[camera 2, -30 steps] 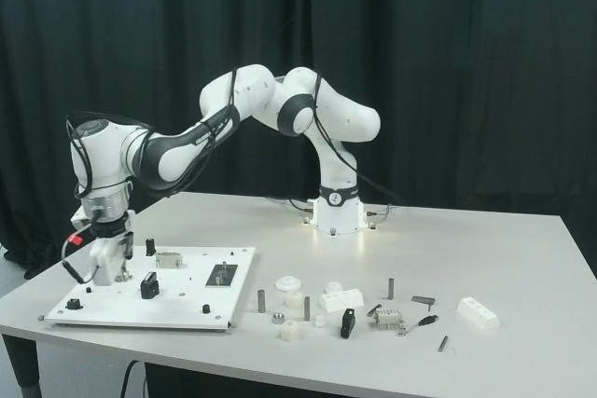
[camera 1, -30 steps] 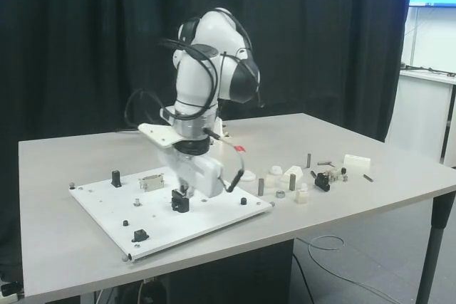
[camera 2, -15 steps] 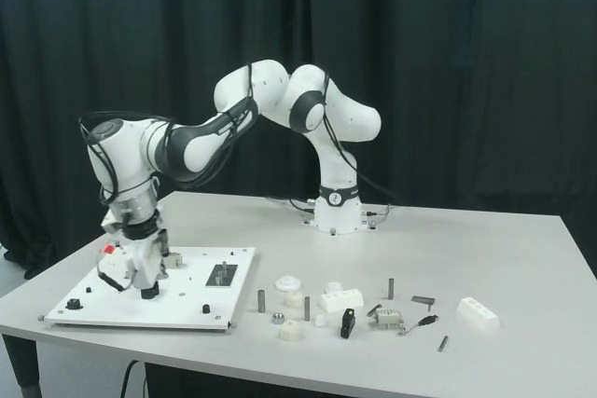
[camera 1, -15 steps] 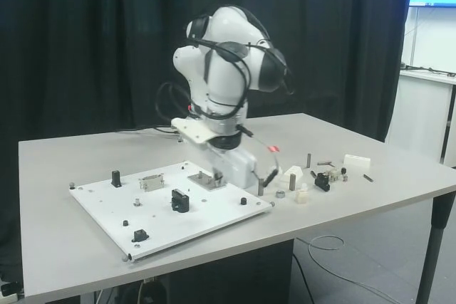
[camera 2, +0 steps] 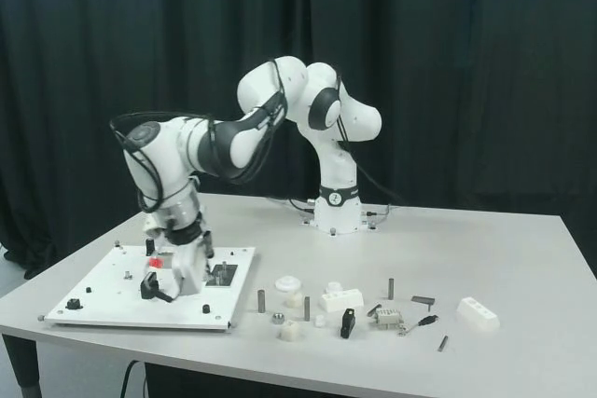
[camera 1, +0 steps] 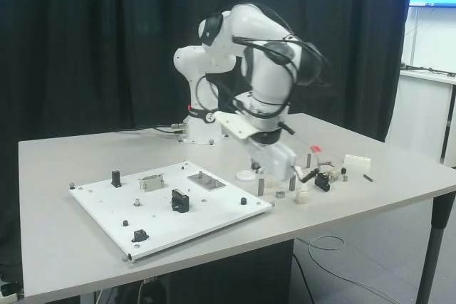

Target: Place Ethernet.

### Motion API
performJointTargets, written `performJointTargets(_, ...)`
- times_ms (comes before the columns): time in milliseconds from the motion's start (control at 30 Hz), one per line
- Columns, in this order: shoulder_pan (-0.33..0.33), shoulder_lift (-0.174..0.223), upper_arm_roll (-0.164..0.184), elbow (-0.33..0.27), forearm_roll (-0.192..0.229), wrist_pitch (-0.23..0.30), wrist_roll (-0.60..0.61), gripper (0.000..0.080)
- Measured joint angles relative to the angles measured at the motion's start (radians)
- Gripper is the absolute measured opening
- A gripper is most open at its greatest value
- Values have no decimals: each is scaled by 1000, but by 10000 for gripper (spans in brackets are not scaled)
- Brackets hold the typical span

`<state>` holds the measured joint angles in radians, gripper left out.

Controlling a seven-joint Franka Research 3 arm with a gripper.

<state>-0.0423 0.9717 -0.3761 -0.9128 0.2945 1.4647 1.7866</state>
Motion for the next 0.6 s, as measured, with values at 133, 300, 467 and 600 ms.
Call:
performJointTargets(133,36,-1,3,-3,4,-17,37,78)
performJointTargets(300,78,-3,17,-5,6,-38,93,78)
performJointTargets(467,114,-10,45,-11,6,-46,143,78)
performJointTargets(600,143,-18,66,-20,6,-47,180,78)
